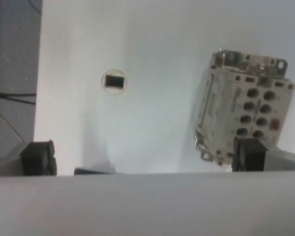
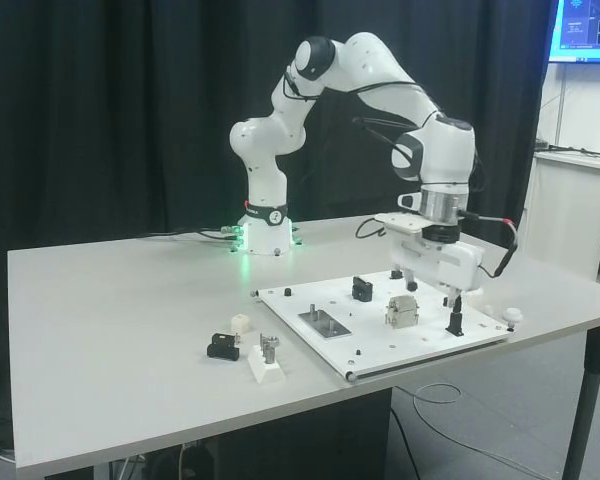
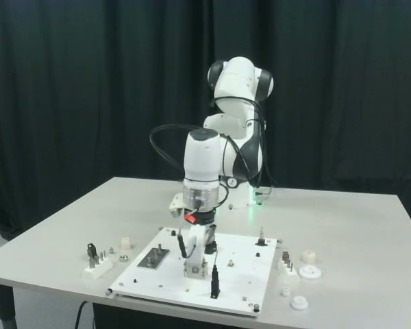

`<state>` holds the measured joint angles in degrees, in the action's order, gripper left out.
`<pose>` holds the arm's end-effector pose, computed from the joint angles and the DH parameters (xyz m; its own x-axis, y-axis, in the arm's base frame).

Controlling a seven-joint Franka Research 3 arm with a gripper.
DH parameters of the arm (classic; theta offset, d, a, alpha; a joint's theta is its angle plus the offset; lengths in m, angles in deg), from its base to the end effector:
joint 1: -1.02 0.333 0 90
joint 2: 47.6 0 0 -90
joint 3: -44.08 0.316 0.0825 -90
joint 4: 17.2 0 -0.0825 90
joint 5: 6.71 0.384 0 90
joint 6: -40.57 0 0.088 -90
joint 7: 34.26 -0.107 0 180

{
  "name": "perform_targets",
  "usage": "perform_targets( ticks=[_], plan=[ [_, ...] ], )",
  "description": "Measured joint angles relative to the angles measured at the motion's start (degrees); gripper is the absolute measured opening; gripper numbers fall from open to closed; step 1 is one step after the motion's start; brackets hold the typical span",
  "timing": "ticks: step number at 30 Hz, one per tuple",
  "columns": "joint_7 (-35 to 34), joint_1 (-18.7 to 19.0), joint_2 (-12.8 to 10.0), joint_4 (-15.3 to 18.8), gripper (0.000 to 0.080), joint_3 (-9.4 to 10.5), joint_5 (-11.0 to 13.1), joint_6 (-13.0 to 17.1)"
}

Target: Insert waterproof.

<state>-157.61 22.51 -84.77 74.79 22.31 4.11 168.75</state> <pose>0.6945 0.0385 0.2731 -0.5880 -0.8078 0.0427 -0.8083 0.5846 -0.0702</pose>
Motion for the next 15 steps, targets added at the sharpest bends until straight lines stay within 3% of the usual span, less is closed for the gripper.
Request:
perform_targets(
  ticks=[15],
  plan=[
    [0.0,-0.1,1.6,-0.3,0.0800,-0.68,-4.3,-3.3]
  ],
)
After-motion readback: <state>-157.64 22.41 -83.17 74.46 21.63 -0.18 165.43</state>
